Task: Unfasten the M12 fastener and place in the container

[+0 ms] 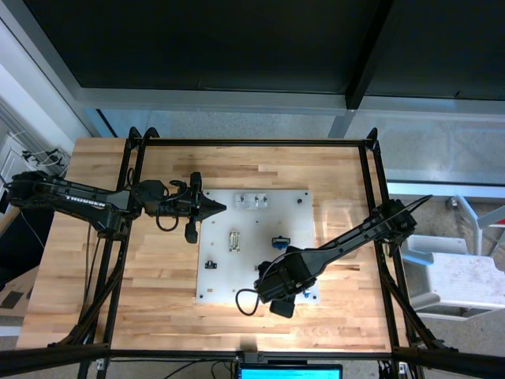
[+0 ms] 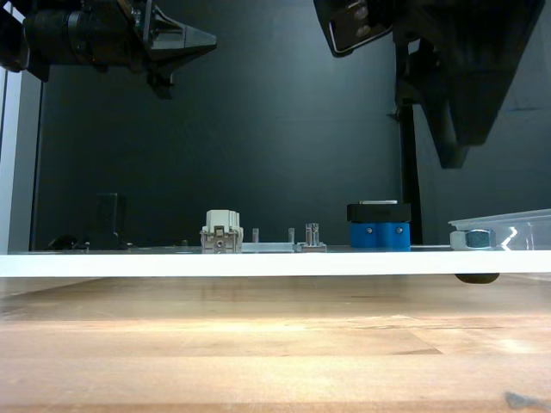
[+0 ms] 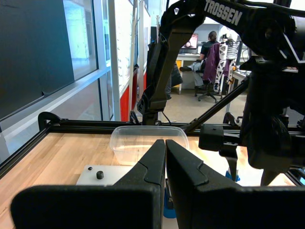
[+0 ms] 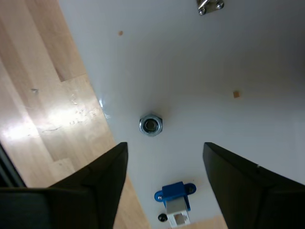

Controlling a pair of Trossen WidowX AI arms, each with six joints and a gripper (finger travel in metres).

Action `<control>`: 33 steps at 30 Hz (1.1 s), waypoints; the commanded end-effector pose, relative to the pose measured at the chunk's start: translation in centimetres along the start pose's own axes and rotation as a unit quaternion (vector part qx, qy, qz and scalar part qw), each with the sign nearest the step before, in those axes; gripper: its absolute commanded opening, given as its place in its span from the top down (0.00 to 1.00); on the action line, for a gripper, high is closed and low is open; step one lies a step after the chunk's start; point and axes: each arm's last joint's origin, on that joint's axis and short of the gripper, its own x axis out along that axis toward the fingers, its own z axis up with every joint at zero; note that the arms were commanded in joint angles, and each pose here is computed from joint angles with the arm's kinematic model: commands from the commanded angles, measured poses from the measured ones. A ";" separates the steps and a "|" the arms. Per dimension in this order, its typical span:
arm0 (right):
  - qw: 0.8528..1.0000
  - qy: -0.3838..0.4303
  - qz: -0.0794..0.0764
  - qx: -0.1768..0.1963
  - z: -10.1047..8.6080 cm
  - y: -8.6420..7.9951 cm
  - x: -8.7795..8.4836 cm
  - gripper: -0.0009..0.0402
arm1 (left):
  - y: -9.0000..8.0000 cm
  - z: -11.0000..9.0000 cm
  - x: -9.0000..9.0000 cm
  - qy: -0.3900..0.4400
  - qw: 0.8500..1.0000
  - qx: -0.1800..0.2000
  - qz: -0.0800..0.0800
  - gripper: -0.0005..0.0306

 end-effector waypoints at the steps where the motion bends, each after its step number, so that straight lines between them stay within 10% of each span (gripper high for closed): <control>1: 1.000 -0.003 -0.001 -0.001 -0.1 0.0 0.3 0.36 | 0.0 0.0 0.0 0.000 1.000 0.000 0.000 0.98; 33: 0.999 0.010 -0.029 -0.035 -0.2 0.7 4.3 0.33 | 0.0 0.0 0.0 -0.001 1.000 0.000 0.000 0.98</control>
